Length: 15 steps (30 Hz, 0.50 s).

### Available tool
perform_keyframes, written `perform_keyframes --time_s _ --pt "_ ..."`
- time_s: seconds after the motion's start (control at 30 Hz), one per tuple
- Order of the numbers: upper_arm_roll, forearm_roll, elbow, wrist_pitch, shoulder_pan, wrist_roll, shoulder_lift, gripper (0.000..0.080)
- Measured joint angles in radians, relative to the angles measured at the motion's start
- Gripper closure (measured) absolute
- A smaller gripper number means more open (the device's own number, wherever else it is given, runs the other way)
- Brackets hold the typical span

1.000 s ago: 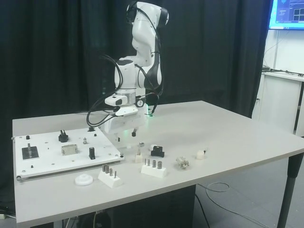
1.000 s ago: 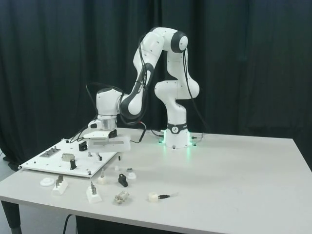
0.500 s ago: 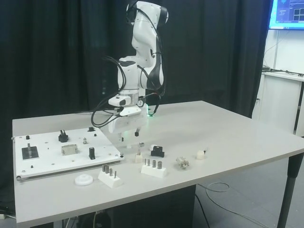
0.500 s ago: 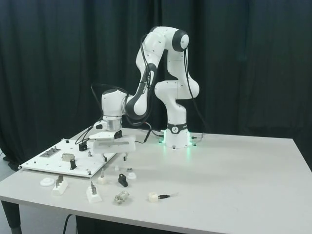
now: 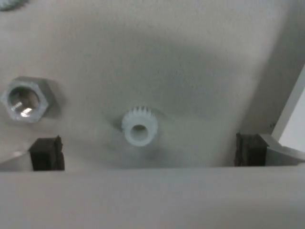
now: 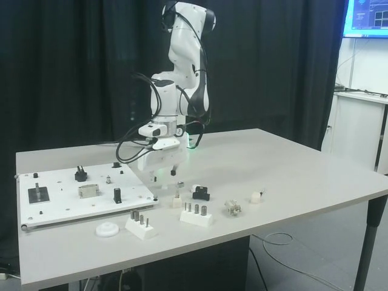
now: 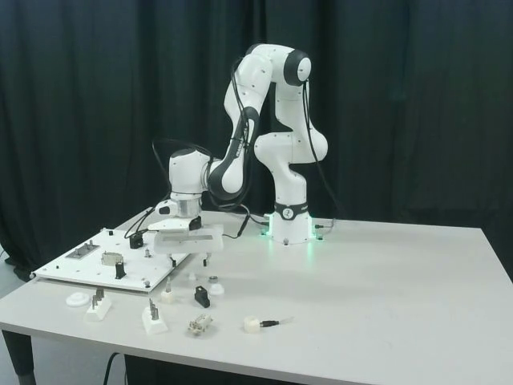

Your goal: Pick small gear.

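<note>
The small gear (image 5: 139, 128) is white and toothed, and lies flat on the grey table. In the wrist view it sits between my two black fingertips (image 5: 46, 153), a little ahead of them. My gripper (image 5: 147, 151) is open, with nothing between its jaws. In the room views the gripper (image 6: 163, 174) (image 7: 189, 260) hangs just above the table beside the white board's edge, with the small gear (image 7: 191, 276) right under it.
A grey hex nut (image 5: 24, 99) lies close beside the gear. The white assembly board (image 6: 85, 188) with its fixtures is on one side. A large white gear (image 6: 106, 229), two peg blocks (image 6: 195, 213), a black part (image 6: 200, 193) and other small parts lie toward the table's front.
The arm has swung off the board's edge toward the loose parts and stopped over the small gear. The fingers stay apart.
</note>
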Motion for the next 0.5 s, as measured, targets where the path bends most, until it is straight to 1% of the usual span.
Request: perform_keyframes --time_s 0.17,0.5 --pt "0.004 0.006 0.0 0.008 0.0 0.0 0.015 0.0003" --pt "0.021 0.039 0.0 0.043 0.0 0.0 0.048 0.0003"
